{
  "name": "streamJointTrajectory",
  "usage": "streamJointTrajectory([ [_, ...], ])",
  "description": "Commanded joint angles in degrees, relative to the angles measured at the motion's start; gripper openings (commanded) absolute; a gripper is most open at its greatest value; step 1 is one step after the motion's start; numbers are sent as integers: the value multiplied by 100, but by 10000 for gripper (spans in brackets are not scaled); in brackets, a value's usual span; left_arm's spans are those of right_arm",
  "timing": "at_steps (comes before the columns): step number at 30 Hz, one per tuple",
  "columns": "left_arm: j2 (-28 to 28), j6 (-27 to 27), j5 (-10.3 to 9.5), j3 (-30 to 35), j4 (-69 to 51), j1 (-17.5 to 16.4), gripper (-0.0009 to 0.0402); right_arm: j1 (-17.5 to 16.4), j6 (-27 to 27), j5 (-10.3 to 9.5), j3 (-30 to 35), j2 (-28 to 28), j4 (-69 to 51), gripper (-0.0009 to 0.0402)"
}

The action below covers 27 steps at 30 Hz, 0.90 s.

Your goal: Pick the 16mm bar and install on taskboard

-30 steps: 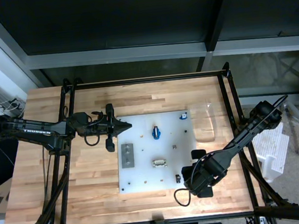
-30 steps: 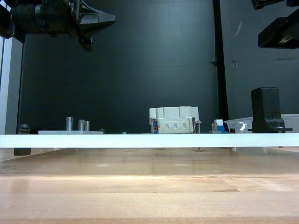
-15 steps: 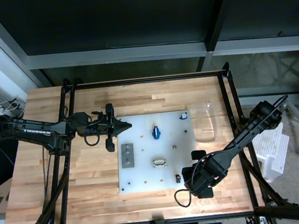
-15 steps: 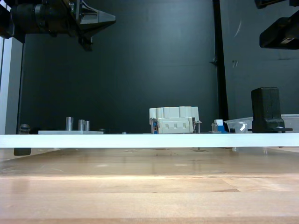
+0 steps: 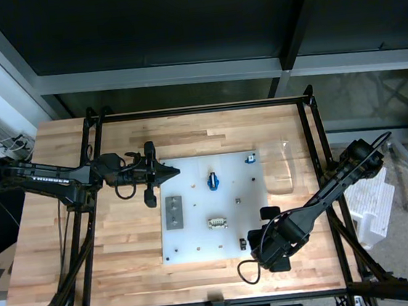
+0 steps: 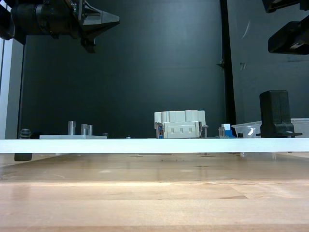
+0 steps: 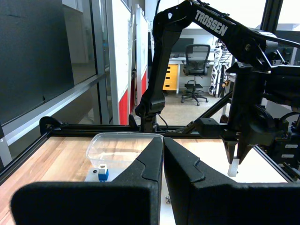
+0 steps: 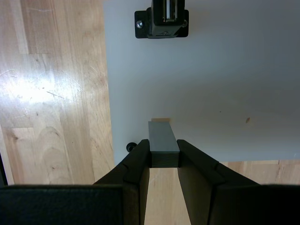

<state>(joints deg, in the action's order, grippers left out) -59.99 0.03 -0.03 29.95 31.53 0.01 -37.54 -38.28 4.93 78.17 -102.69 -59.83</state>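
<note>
Over the taskboard [image 8: 211, 84] corner, the 16mm bar [image 8: 161, 133] clamped in the right gripper [image 8: 164, 152] should be lowered squarely, while the left gripper [image 7: 163, 143] is parked closed above its left edge

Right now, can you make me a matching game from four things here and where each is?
1 left claw
2 right claw
3 blue knob
4 clear tray

A on the wooden table, right of the white board
B shut and empty, above the board's far left corner
C gripping a grey bar over the board's near right corner
D standing on the board

Pairs: 1-B, 2-C, 3-D, 4-A
</note>
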Motion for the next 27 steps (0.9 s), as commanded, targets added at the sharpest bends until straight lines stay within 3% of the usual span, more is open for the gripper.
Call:
streamJointTrajectory([
  [1,-2,-2,0,0,0,0,0,0,-9,4,-15,4,11,0],
  [27,-2,-2,0,0,0,0,0,0,-13,61,-138,4,129,0],
])
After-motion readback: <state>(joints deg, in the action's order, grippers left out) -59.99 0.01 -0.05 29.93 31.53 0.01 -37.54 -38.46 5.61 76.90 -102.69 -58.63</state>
